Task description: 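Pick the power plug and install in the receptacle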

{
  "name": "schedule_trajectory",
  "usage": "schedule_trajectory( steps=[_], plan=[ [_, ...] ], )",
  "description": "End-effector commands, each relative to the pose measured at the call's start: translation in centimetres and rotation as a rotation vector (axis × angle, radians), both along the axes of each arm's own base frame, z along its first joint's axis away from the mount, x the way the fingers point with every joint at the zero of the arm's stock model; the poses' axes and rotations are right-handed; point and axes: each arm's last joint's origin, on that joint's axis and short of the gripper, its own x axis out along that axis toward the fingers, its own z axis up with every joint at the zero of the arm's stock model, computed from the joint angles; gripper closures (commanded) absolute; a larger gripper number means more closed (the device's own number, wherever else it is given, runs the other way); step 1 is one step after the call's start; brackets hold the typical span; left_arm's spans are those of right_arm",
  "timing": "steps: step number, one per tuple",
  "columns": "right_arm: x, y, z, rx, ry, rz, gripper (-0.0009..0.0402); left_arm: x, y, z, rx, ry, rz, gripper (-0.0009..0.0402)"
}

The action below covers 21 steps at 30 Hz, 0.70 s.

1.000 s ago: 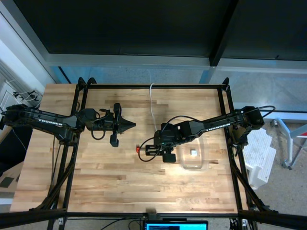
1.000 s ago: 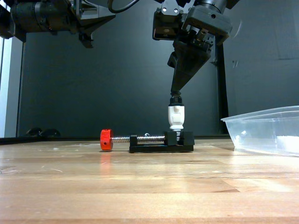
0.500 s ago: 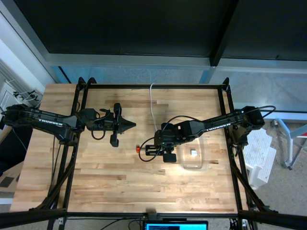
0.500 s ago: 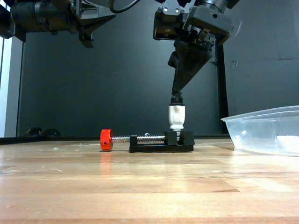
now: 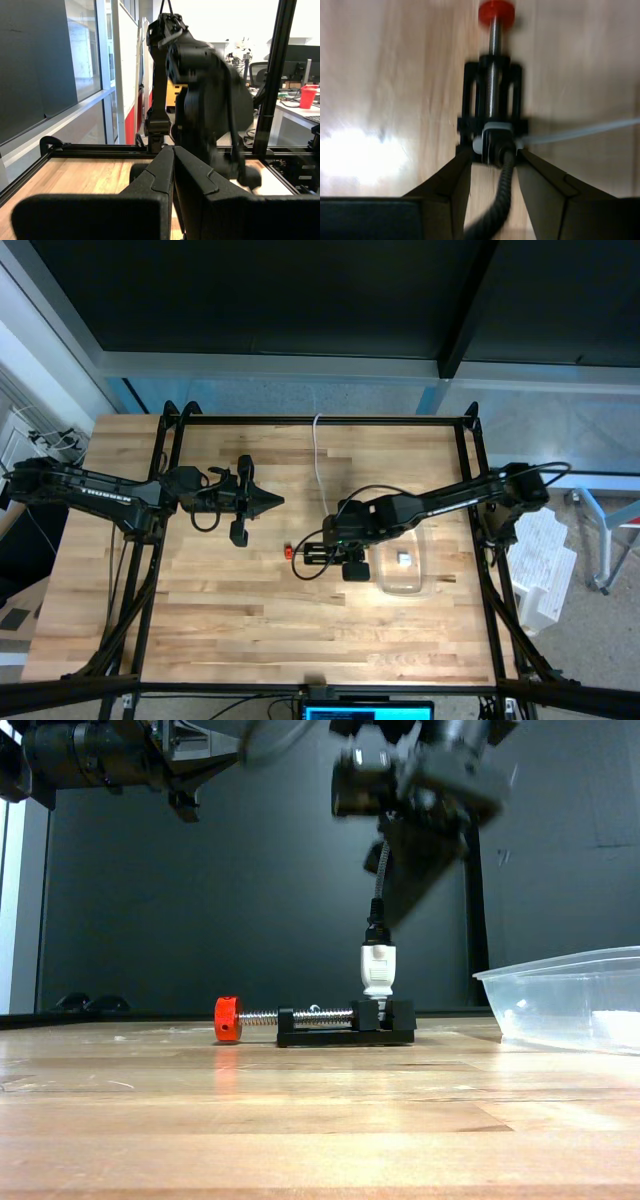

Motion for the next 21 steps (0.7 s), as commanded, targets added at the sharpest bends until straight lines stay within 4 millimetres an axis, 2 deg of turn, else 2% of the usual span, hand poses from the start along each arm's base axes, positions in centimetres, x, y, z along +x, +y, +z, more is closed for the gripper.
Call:
schedule_trajectory(
  steps=[1,10,15,21],
  plan=[
    [-0.1,0.0,0.9,0.001,-0.025,-0.012,0.0242,0.0,0.0,0.0,0.000,0.000,0.000,0.0393],
    [-1.7,-0.3,3.6,0.004,-0.042,-0.011,0.0216,0.0,0.0,0.0,0.000,0.000,0.000,0.0393],
    [-2.7,-0.4,5.0,0.008,-0.073,-0.010,0.0215,0.0,0.0,0.1,0.000,-0.003,0.000,0.0393],
    [-3.4,-0.6,5.7,0.004,-0.070,-0.003,0.0219,0.0,0.0,0.0,0.000,0.000,0.000,0.0393]
  ],
)
